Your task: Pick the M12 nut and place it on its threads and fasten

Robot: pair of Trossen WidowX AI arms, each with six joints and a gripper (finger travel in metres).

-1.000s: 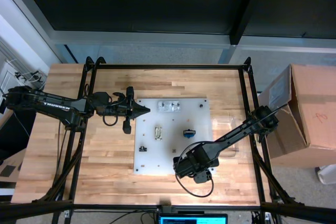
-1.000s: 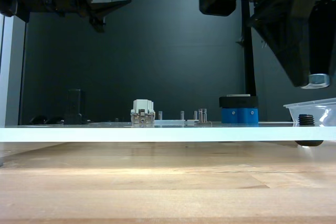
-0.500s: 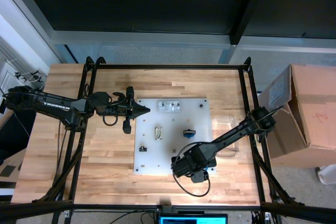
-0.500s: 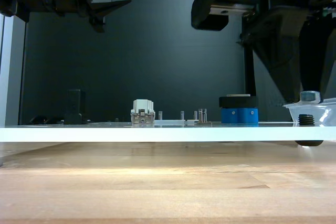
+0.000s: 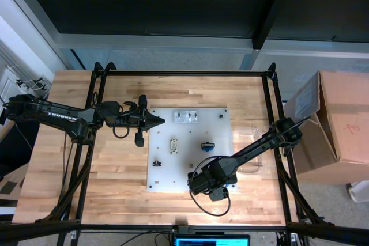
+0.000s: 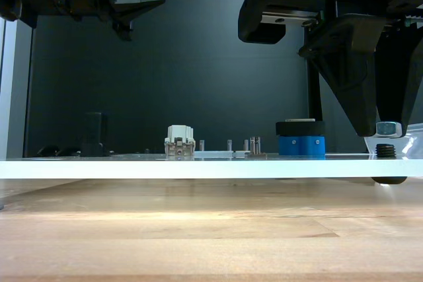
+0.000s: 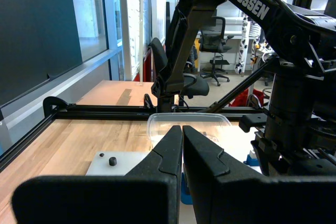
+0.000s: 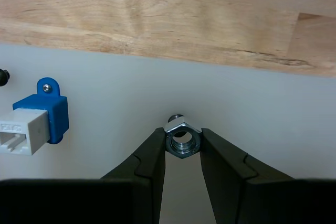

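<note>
My right gripper is shut on the small silver M12 nut, pinched between both fingertips. In the low view the nut hangs a short way above the black ribbed stud, whose ribs show bare. The stud's top peeks out just behind the nut in the right wrist view. From above, the right gripper hovers over the white board's near right edge and hides nut and stud. My left gripper stays high at the board's far left edge, fingers shut on nothing.
A clear tray lies on the table right of the board. A blue block, a white connector and small posts stand on the board. A cardboard box sits at the far right.
The right gripper has come down and shifted slightly left with the nut, from well above the stud to just over it. The left arm has not moved.
</note>
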